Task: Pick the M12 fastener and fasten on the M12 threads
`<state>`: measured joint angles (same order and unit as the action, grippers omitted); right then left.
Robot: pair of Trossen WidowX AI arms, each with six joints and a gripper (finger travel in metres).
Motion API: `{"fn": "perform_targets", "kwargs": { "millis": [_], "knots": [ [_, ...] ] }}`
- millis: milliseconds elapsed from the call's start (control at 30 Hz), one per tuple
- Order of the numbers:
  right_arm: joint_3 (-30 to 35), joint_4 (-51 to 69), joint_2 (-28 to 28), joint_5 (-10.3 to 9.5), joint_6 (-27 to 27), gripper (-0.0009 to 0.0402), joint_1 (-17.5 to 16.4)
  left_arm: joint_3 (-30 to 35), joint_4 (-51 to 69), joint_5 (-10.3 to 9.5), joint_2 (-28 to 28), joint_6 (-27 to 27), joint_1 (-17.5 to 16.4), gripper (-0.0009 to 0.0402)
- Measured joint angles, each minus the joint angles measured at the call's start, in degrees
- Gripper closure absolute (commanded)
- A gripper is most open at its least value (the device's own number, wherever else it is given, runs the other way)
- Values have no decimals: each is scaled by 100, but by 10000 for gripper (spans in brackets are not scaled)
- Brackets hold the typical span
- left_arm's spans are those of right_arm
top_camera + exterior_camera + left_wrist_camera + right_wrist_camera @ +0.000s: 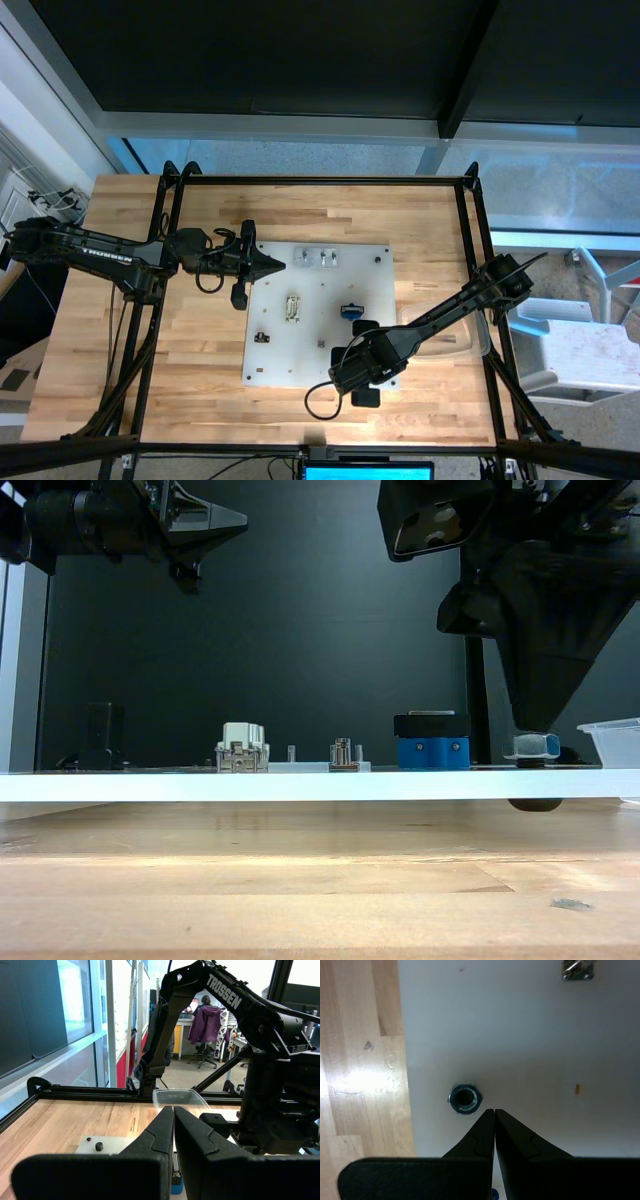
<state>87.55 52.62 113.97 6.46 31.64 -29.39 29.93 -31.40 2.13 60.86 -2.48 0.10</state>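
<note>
Left pincer (173, 1108): fingers pressed together with nothing between them. It is held high over the far left edge of the white board (300, 350), pointing inward.
Left arm: stretched in from the left side of the table (150, 400), well apart from the nut.
Right pincer (494, 1110): fingers closed tip to tip and holding nothing. The tips point straight down at the board's near right part.
Right pincer to nut: in the right wrist view the joined tips lie just beside the nut's rim, and the nut is outside them. In the low view the tips stand at the nut's top face. Contact cannot be confirmed.
M12 nut (464, 1098): silver hexagon with a dark bore, lying flat and level.
Nut seating: the low view shows it (531, 746) on its stud, sitting on top of the short black stud (536, 763) and raised off the board.
High view of the nut: hidden beneath the right arm.
Clear tray (615, 740): at the board's right side, behind and to the right of the nut.
Blue block (432, 752): on the board, left of the nut and clear of it.
</note>
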Motion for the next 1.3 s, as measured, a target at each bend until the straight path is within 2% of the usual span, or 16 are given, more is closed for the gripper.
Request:
{"fn": "perform_targets", "kwargs": {
  "millis": [633, 733, 767, 800, 900, 933, 1000, 1033, 1100, 1233, 1300],
  "knots": [
    [-87, -138, 76, 17, 63, 393, 0, 2, 0, 2, 0, -2, 0, 393],
    [-90, -216, 103, -66, 87, 393, 0, 0, 0, 0, -2, -2, 0, 393],
    [-87, -216, 103, -179, 101, 393, -2, 2, 0, 2, 0, -2, 0, 393],
    [-74, -203, 103, -396, 107, 393, 0, 0, 0, 0, 0, -2, 0, 393],
    [33, -236, 98, -1357, 55, 393, 9, 0, 0, 0, -2, 0, 0, 393],
    [66, -232, 81, -1609, 26, 393, 4, 2, 0, 2, 0, -2, 0, 393],
    [94, -236, 59, -1869, -15, 393, -4, 2, 0, 0, 0, -2, 0, 393],
    [98, -234, 52, -1858, -44, 393, -4, 0, 0, 0, -2, -2, 0, 393],
    [101, -227, 52, -1698, -72, 393, 13, 0, 0, 0, 0, -2, 0, 393],
    [103, -195, 52, -1073, -74, 393, 15, 2, 0, 0, -2, -2, 0, 393],
    [103, -170, 52, -828, -87, 393, 11, 2, 0, 0, 0, 0, 0, 393]
  ]
}}
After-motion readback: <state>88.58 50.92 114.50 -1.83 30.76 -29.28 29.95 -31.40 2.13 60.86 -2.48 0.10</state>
